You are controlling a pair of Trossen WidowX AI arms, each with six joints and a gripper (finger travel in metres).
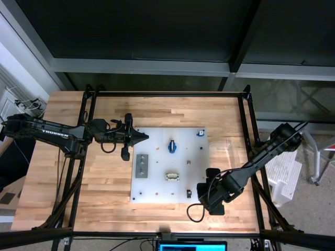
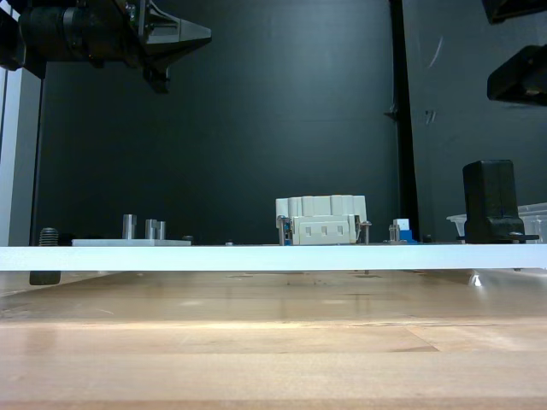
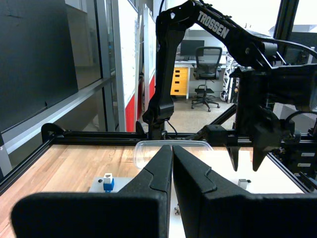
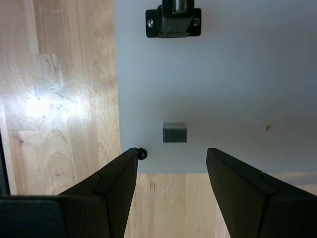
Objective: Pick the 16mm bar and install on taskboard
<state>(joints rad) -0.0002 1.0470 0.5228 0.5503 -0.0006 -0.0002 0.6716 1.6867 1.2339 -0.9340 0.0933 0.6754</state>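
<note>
16mm bar [image 4: 174, 133] not yet picked up, installation all to come

Nearest, the small grey piece I take for the bar rests on the white taskboard [image 1: 157, 144] close to its near right corner, between the black connector [image 4: 173, 22] and the board's edge. The right gripper [image 4: 172, 152] hangs over it with fingers spread wide, touching nothing. Descent, grasp, lift and seating all look undone. Farther along, the grey metal block [image 1: 142, 164] seems a likely destination, though I cannot tell which hole. At the board's far left edge the left gripper [image 1: 144, 137] is raised well above it, fingers pressed together on nothing
</note>
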